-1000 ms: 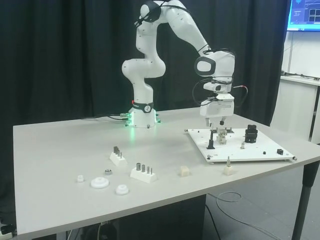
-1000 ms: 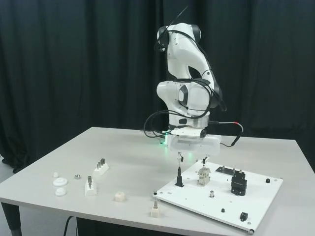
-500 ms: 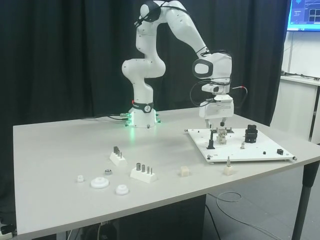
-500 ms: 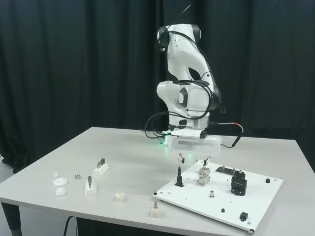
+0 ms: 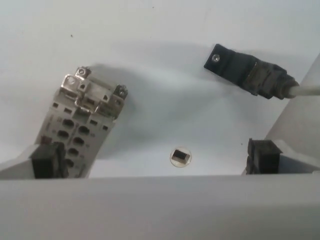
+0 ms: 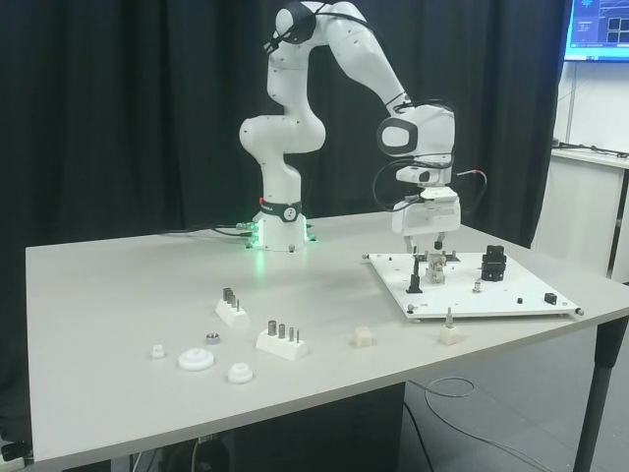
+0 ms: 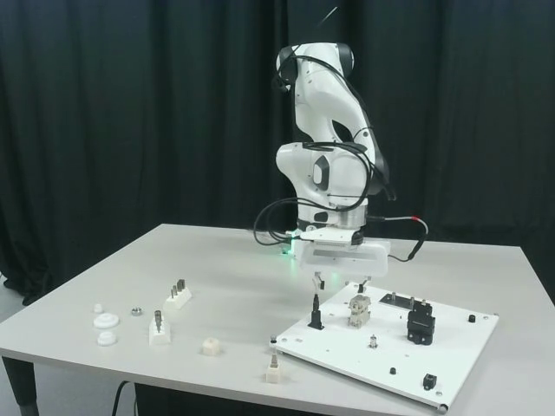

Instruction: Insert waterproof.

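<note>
Spread, empty jaws (image 7: pixel 340 282) hover clear above the white board (image 7: pixel 451 360) near its edge.

Black waterproof connector (image 5: pixel 247 74) with grey cable — lying flat on white board (image 5: pixel 165 115)

Taking the white board (image 7: pixel 451 360) as the landmark, it lies on the table (image 7: pixel 243 269) at the end to the right in the second room view, and on it stand an upright plug (image 7: pixel 316 315) near its left corner, a multi-slot connector block (image 7: pixel 359 311) just right of that, and a black block (image 7: pixel 421 326) farther right. Off the board, just before its left corner, sits a small cube with a pin (image 7: pixel 273 367), and a plain cube (image 7: pixel 210 347) lies left of that. Well to the left of the board sit two peg holders (image 7: pixel 168 314), with gears (image 7: pixel 106 327) and a nut (image 7: pixel 136 310) beyond them.
</note>
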Robot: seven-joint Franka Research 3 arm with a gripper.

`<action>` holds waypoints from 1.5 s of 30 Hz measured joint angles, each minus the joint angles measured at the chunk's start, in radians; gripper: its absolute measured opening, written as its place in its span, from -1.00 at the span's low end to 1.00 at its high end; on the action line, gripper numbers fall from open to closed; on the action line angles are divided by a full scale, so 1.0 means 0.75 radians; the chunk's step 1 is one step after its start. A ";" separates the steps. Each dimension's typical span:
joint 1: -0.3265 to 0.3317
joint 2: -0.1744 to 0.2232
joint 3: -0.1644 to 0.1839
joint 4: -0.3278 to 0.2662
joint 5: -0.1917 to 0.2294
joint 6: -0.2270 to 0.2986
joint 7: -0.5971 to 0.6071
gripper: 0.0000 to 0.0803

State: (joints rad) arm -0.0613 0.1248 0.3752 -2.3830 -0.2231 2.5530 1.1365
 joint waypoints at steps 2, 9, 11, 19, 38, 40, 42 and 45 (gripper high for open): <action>-0.001 0.002 -0.001 0.000 0.000 0.003 0.000 0.99; -0.004 0.010 -0.002 0.000 0.000 0.017 0.000 0.99; -0.005 0.013 -0.002 0.000 0.000 0.020 0.000 0.99; -0.013 0.025 -0.002 0.000 -0.001 0.037 -0.008 0.99; -0.033 0.056 -0.008 0.000 -0.005 0.069 -0.066 0.99; -0.033 0.057 -0.010 0.000 -0.005 0.069 -0.084 0.99; -0.033 0.057 -0.011 0.000 -0.005 0.069 -0.098 0.99; -0.034 0.057 -0.011 0.000 -0.005 0.069 -0.111 0.99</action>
State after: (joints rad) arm -0.0868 0.1678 0.3667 -2.3828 -0.2268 2.6050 1.0534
